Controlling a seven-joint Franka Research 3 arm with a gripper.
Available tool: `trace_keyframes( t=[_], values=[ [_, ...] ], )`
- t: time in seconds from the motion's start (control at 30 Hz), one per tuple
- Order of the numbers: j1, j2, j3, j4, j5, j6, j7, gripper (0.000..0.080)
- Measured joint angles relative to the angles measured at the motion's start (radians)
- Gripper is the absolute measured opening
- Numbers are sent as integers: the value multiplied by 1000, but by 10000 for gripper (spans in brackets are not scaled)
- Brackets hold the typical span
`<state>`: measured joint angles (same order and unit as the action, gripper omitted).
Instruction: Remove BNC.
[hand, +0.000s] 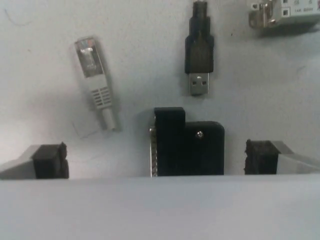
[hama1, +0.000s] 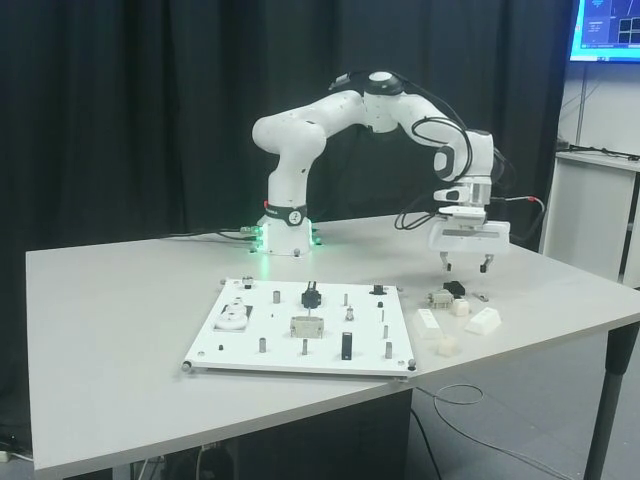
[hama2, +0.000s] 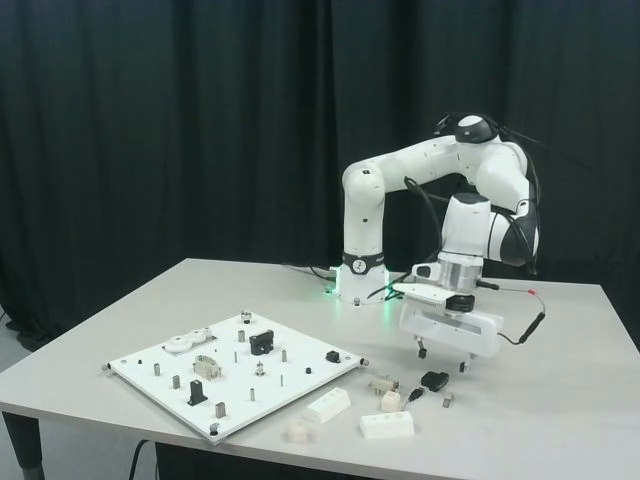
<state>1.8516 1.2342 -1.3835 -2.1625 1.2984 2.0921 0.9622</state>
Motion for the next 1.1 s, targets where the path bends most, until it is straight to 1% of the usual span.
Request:
trace_keyframes(
  t=[0.2,0.23,0.47,0.8,1.1],
  values=[
    [5,-1,-13,0,-15,0,14,780],
    [6,-1,-15,0,-17,0,16,796],
    [8,-1,-23,0,-29,0,30,799],
    [6,-1,-26,-3,-44,0,39,800],
    [-4,-1,-28,-9,-52,10,42,800]
  ],
)
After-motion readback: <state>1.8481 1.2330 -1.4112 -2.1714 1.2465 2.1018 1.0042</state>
